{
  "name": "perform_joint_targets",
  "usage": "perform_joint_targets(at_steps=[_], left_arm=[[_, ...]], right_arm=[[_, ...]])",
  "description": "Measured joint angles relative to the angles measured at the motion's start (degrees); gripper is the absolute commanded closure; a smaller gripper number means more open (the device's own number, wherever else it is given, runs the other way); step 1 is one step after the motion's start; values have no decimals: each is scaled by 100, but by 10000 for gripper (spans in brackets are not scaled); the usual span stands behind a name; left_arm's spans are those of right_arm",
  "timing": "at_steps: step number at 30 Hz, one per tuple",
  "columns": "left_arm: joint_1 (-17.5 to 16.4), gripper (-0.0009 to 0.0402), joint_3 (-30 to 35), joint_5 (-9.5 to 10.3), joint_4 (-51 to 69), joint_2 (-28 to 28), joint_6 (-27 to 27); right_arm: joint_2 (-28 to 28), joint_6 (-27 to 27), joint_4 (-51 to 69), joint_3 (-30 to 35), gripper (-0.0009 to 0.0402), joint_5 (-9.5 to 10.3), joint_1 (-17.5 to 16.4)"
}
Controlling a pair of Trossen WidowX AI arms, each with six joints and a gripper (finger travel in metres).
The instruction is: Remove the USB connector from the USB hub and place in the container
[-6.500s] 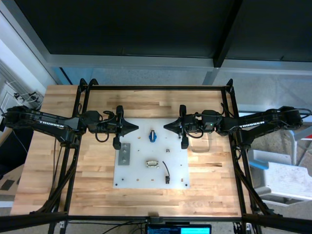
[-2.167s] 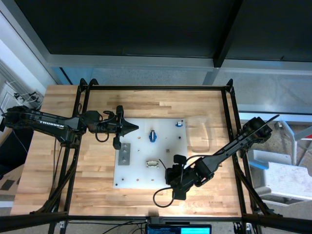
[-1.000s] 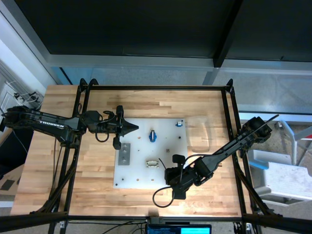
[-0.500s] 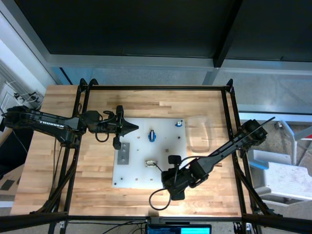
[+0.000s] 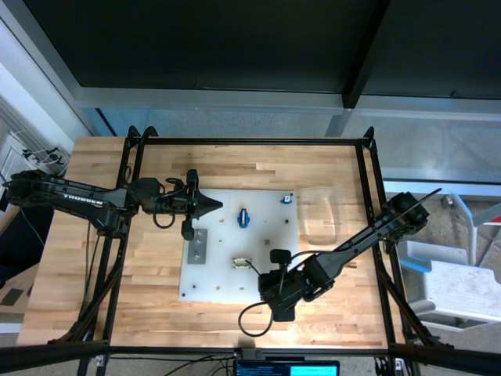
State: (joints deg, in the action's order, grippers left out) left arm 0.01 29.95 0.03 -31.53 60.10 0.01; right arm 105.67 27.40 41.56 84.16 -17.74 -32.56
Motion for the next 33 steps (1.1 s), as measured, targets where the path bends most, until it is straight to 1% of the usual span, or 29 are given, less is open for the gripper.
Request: perform_joint_targets(at_steps=[4, 7, 13, 15, 17, 19, 22, 23, 28, 32, 33], left_arm=[[0, 392, 0, 2, 0, 0, -2], [0, 392, -2, 0, 0, 0, -2], [0, 392, 0, 0, 0, 0, 0], [0, 392, -2, 2, 0, 0, 0], [0, 392, 0, 0, 0, 0, 0], [0, 392, -2, 2, -2, 0, 0], [0, 392, -2, 2, 0, 0, 0], [0, 392, 0, 0, 0, 0, -2], [0, 392, 0, 0, 0, 0, 0], [0, 392, 0, 0, 0, 0, 0], [0, 392, 0, 0, 0, 0, 0]], right_arm=[[-199, 197, -341, -356, 393, -146, -81], [-354, 313, -575, -614, 393, -299, -149], [-527, 389, -691, -903, 393, -776, -334], [-601, 450, -772, -1005, 393, -815, -372], [-662, 514, -820, -1075, 393, -789, -380], [-702, 522, -811, -1102, 393, -717, -382], [-741, 455, -815, -1106, 393, -483, -348], [-748, 409, -813, -1095, 393, -402, -332], [-734, 96, -553, -861, 393, -214, -216], [-584, -175, -258, -645, 393, 22, -127], [-538, -236, -251, -621, 393, 50, -111]])
